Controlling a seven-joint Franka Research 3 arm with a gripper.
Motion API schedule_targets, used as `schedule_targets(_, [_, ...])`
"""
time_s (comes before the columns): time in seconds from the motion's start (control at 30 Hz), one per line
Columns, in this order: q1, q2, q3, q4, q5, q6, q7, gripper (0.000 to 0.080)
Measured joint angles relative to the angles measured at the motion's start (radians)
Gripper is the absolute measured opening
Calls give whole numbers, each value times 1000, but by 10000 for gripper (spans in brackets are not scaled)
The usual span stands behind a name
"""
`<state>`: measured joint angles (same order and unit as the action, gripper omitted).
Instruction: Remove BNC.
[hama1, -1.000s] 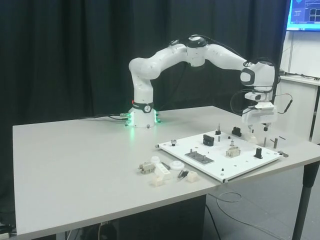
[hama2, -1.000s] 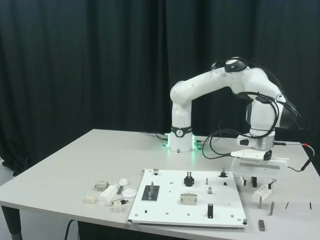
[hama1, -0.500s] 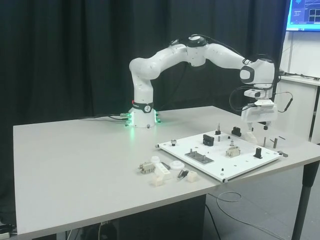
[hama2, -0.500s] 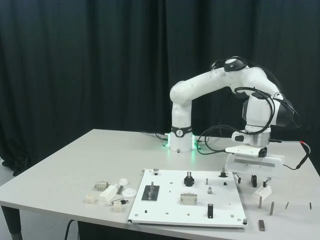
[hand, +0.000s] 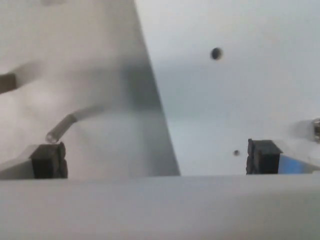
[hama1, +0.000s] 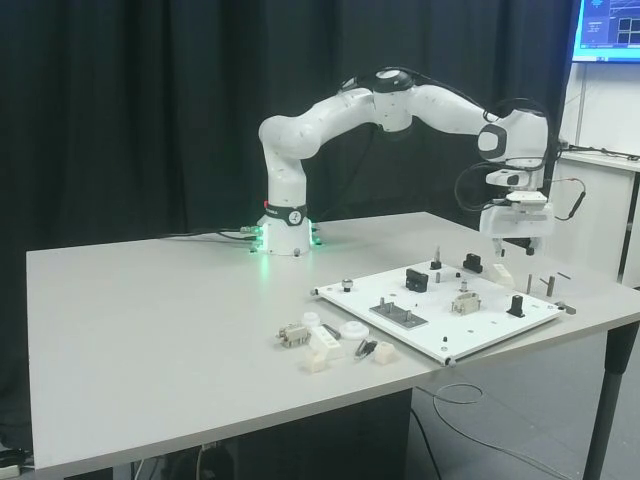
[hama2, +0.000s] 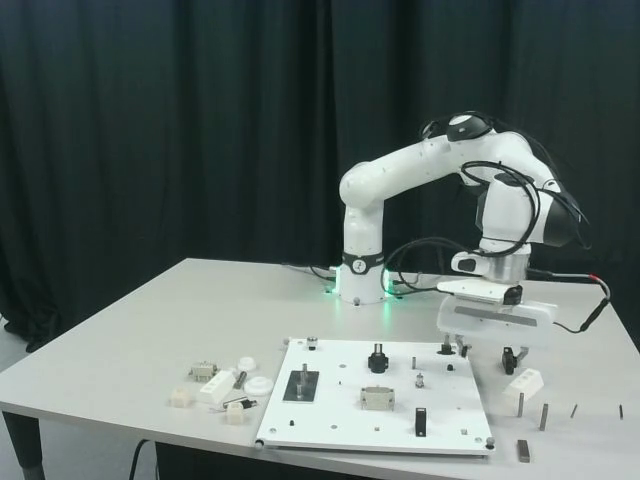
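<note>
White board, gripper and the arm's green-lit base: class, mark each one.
white board (hama2: 330, 420), second room view, bare part near its front edge
gripper (hama2: 487, 351), second room view, midway between fingertips
base (hama1: 285, 240), first room view, its foot

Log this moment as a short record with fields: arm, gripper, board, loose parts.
arm: white, reaching over the board's far edge
gripper: open, empty, above the board edge, touching nothing
board: white, flat on the grey table, small fixtures standing on it
white block: on the table beside the board, under the gripper
loose parts: clustered off the board's other side
</note>
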<state>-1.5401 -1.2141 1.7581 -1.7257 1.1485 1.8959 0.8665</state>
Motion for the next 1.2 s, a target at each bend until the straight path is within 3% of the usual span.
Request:
schedule_targets(0.7, [-3,0,-32,-124,-16,-3,241,800])
schedule_targets(1.2, [2,1,-51,-209,-11,-1,478,800])
